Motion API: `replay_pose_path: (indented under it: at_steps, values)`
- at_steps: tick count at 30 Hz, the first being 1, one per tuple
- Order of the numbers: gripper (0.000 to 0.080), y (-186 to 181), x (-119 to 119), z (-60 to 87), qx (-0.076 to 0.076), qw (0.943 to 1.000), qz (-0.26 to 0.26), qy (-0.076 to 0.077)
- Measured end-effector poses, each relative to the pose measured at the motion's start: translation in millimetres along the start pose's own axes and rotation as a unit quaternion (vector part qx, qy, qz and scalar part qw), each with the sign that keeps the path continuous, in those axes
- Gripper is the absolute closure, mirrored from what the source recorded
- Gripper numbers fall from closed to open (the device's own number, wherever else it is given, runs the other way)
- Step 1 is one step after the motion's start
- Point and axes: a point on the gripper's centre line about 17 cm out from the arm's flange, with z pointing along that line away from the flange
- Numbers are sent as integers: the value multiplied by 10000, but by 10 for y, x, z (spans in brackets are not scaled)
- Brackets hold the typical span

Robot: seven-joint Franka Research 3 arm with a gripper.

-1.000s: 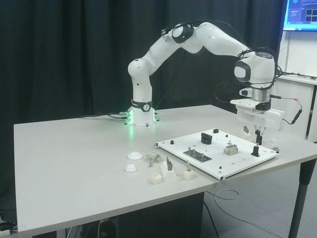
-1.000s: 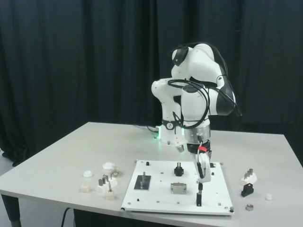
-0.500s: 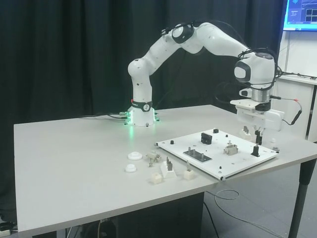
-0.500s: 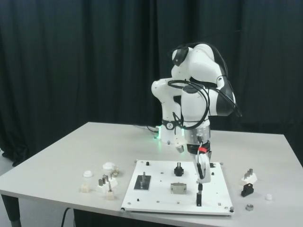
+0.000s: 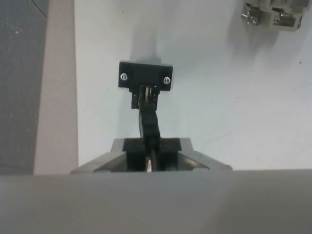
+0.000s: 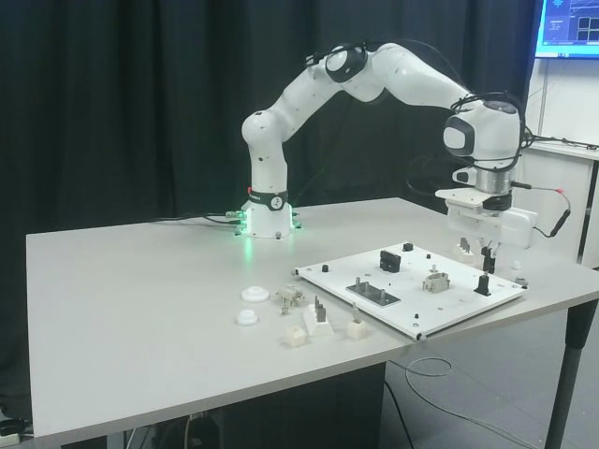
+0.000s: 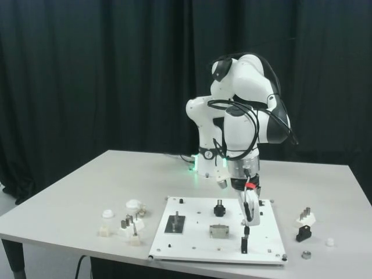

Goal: Insert USB.

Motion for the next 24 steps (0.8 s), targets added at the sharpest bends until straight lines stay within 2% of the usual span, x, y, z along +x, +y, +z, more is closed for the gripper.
replay_pose_path:
  at_steps: [24]
  values:
    - [751, 11, 50, -6, -22, 10000, -31, 83]
